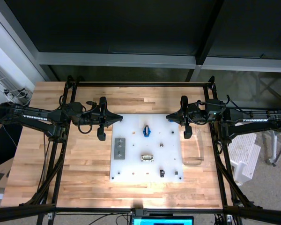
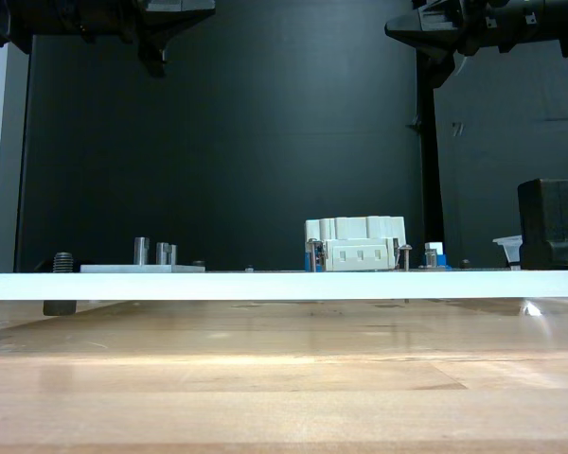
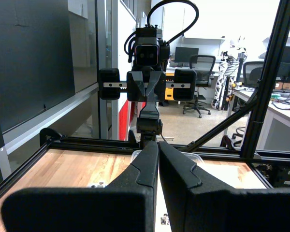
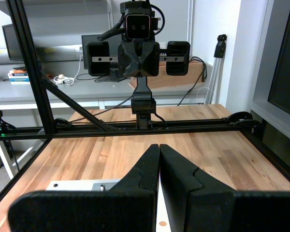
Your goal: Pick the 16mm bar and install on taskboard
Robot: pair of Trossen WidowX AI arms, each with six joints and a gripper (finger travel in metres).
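Note:
My left gripper [image 1: 120,119] hangs shut and empty over the far left corner of the white taskboard [image 1: 131,131], pointing right. Facing it, my right gripper [image 1: 168,117] is shut and empty over the far right corner. In the left wrist view the closed fingertips [image 3: 158,144] point at the right arm; the right wrist view shows closed fingertips [image 4: 159,146] aimed at the left arm. A grey metal block [image 1: 119,149] with short round pegs [image 2: 142,251] sits on the board's left side. I cannot tell which piece is the 16mm bar; no loose bar shows.
On the board are a blue part [image 1: 146,131], a white connector [image 1: 147,159] and a small black block [image 1: 162,173]. A clear plastic tray [image 1: 195,150] lies on the wooden table right of the board. A black frame rims the table.

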